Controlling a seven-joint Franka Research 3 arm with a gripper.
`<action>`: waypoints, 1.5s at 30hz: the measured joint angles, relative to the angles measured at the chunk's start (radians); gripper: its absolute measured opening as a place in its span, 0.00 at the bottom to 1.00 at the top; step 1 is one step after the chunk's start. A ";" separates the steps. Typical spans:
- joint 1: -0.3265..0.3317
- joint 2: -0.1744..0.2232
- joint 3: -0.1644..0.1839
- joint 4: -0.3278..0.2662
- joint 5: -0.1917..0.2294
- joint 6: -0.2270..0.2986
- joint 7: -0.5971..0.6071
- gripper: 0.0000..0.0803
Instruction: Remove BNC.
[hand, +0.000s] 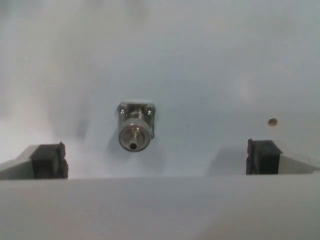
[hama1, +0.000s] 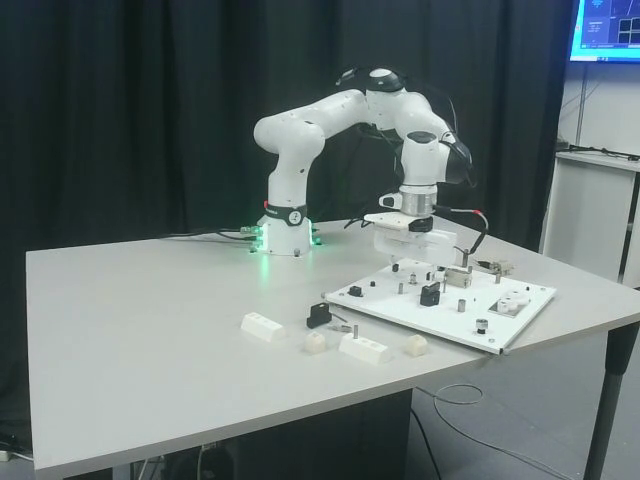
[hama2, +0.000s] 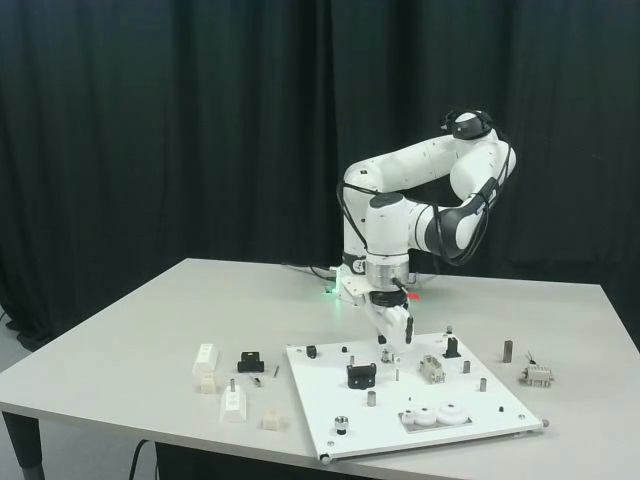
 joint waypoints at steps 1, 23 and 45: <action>0.001 0.000 0.002 -0.001 0.003 0.002 0.000 1.00; 0.006 0.000 0.018 -0.008 0.015 0.034 0.001 1.00; 0.007 0.000 0.018 -0.015 0.014 0.063 -0.018 1.00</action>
